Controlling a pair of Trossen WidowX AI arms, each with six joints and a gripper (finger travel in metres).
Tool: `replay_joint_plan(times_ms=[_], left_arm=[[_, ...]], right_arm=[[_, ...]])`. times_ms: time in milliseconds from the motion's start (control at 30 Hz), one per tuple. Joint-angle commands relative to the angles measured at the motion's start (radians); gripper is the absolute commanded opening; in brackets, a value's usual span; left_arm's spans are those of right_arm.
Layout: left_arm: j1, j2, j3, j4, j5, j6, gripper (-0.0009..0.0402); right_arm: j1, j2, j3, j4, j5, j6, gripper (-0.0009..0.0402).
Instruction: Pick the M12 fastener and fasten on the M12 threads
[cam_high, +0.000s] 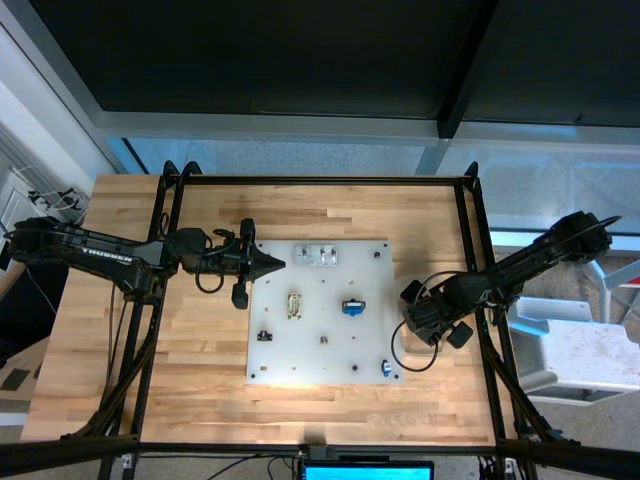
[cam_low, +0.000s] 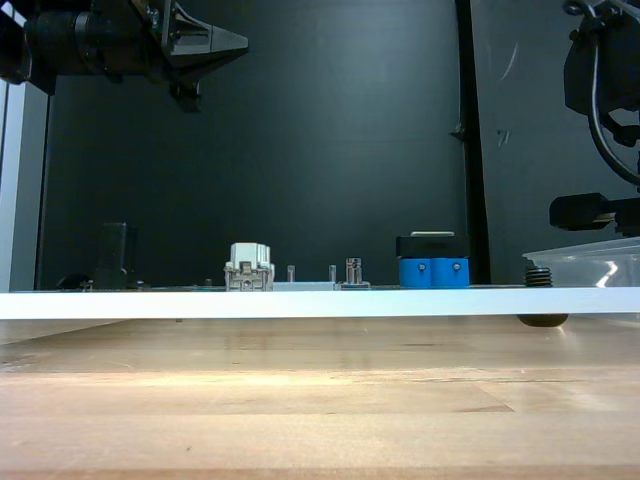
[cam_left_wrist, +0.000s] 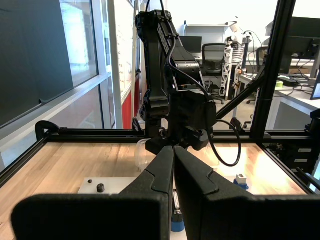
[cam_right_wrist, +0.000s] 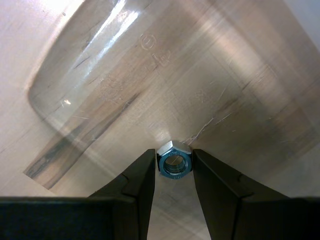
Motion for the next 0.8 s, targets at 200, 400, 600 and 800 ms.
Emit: replay_joint_plan(times_ms=[200, 400, 600, 800], left_arm=[[0.0, 0.0, 0.0, 0.0, 0.0, 0.0, 0.0], [0.0, 0.0, 0.0, 0.0, 0.0, 0.0, 0.0], [0.0, 0.0, 0.0, 0.0, 0.0, 0.0, 0.0], [0.0, 0.0, 0.0, 0.0, 0.0, 0.0, 0.0]], right_arm=[[0.001, 0.0, -0.005, 0.013, -0.001, -0.002, 0.0057], [0.001, 0.0, -0.005, 0.013, 0.0, -0.002, 0.0028], [0.001, -0.005, 0.027, -0.039, 0.001, -0.005, 0.002], [0.002, -0.021, 0.119, -0.133, 0.0, -0.04, 0.002]])
